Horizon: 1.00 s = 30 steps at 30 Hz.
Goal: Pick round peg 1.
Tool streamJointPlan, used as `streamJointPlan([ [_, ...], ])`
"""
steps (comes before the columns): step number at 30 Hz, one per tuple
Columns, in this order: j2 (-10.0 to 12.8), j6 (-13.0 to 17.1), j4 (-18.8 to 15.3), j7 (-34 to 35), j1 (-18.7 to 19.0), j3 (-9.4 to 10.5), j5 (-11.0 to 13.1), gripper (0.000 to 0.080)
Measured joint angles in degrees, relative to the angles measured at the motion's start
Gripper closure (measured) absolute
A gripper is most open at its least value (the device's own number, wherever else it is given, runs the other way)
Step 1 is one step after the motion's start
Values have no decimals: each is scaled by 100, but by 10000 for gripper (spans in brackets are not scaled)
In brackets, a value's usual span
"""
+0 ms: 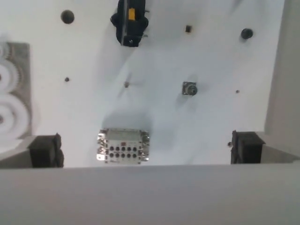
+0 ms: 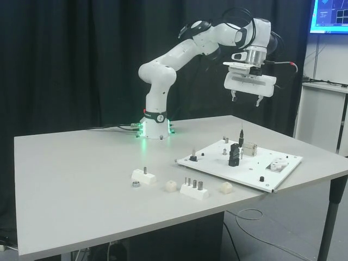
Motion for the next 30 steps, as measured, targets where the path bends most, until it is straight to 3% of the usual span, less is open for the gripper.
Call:
streamJointPlan([
  [16,13,459,-252,205,-1,117,216,3],
  [30,52,809,-274,509,31,242,303,3],
])
